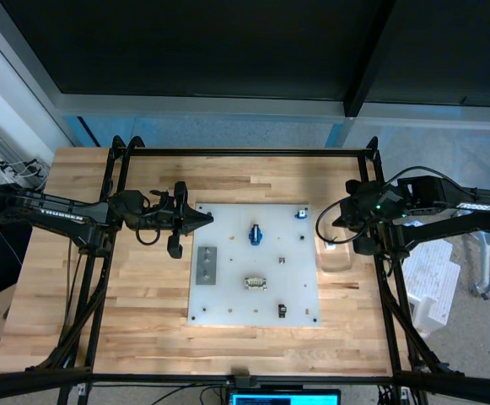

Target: Pick the USB connector and install on taskboard

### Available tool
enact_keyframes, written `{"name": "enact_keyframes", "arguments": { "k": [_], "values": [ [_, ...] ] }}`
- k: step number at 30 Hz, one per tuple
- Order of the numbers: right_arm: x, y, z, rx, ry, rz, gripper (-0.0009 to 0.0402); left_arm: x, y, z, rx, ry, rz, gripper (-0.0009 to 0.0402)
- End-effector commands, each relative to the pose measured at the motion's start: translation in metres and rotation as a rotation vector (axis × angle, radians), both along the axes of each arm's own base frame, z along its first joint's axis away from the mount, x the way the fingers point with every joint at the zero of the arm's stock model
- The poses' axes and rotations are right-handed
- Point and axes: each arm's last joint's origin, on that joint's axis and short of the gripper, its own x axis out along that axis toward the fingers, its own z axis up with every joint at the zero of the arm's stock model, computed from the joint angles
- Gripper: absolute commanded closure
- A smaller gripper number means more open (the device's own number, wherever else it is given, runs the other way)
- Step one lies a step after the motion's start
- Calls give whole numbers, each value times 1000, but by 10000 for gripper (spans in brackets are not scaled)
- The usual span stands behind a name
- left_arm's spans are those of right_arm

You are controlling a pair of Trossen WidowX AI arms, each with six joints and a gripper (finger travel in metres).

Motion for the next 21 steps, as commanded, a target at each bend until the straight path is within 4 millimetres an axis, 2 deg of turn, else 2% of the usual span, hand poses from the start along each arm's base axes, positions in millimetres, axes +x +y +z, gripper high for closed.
{"name": "enact_keyframes", "arguments": {
  "k": [1,14,21],
  "values": [
    [-6,0,-5,-1,77,3,393,0,0,0,0,0,0,393],
    [-13,0,-14,-30,210,49,393,0,0,0,0,-1,0,393],
    [-10,0,-24,-39,271,61,381,0,0,0,0,0,0,393]
  ]
}}
